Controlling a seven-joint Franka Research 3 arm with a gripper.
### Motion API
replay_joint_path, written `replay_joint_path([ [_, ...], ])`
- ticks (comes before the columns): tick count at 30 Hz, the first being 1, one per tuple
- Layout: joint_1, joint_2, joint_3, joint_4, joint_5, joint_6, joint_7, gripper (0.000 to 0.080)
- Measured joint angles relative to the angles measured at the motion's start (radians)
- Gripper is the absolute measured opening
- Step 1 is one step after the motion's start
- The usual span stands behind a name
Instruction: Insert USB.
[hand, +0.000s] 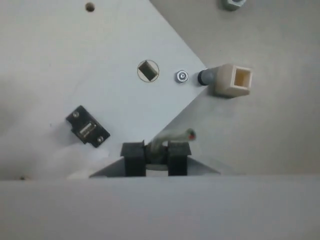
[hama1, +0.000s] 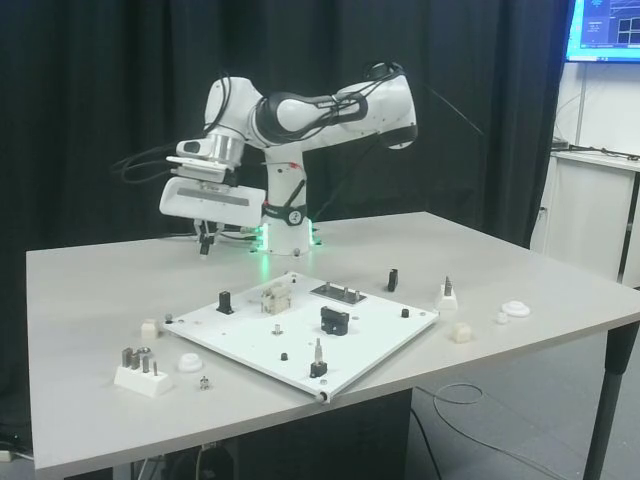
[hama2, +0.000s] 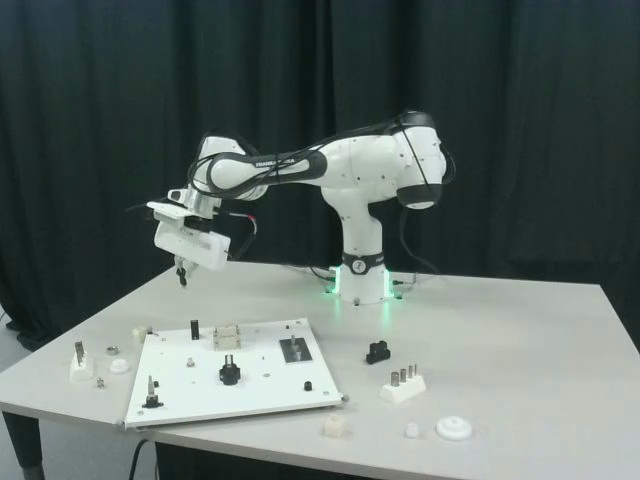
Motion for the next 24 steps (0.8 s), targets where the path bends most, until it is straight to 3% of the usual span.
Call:
replay_joint_path([
  [11, -0.056, 0.015, -0.01, 0.029, 0.015, -0.097, -0.172, 0.0091],
  [24, -0.107, 0.026, -0.012, 0.056, 0.048, -0.199, -0.282, 0.0091],
])
